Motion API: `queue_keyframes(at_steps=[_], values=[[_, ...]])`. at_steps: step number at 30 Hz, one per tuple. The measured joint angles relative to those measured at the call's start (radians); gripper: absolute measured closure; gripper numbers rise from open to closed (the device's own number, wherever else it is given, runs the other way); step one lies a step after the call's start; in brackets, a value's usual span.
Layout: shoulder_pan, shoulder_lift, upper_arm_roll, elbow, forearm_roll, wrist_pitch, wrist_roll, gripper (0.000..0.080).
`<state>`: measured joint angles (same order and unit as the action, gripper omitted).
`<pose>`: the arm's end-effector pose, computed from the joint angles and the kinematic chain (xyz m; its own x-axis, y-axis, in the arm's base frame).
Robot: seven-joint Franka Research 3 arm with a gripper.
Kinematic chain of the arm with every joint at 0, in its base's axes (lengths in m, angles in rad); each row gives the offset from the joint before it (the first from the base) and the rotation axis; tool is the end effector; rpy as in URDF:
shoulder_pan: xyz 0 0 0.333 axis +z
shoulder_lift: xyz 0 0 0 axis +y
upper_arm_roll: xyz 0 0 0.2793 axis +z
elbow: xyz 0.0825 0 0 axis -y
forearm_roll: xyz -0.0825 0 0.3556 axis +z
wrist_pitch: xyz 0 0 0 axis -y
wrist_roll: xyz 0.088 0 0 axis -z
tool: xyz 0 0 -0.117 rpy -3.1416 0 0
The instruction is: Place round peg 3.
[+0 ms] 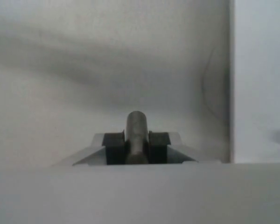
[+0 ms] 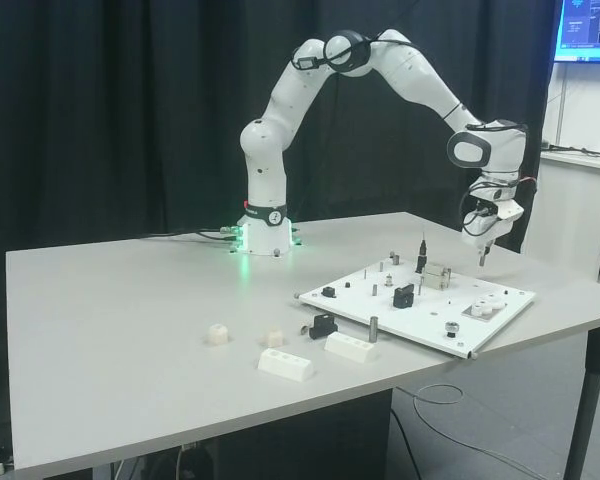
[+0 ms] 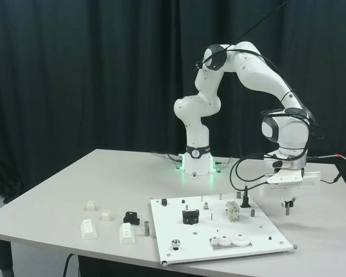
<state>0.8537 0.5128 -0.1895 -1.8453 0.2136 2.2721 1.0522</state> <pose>0.4635 0.3768 0.2230 0.8676 -0.4891 -0.0894 -0.4879 -0.8721 0.0361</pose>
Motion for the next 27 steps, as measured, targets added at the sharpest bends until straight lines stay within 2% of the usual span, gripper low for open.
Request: queue_keyframes(at_steps=[16, 27], values=[[0.009, 0.002, -0.002, -0.042, -0.005, 0.086, 0.015, 0.0698], [0.01, 0.008, -0.002, -0.058, -0.005, 0.117, 0.015, 0.0698]])
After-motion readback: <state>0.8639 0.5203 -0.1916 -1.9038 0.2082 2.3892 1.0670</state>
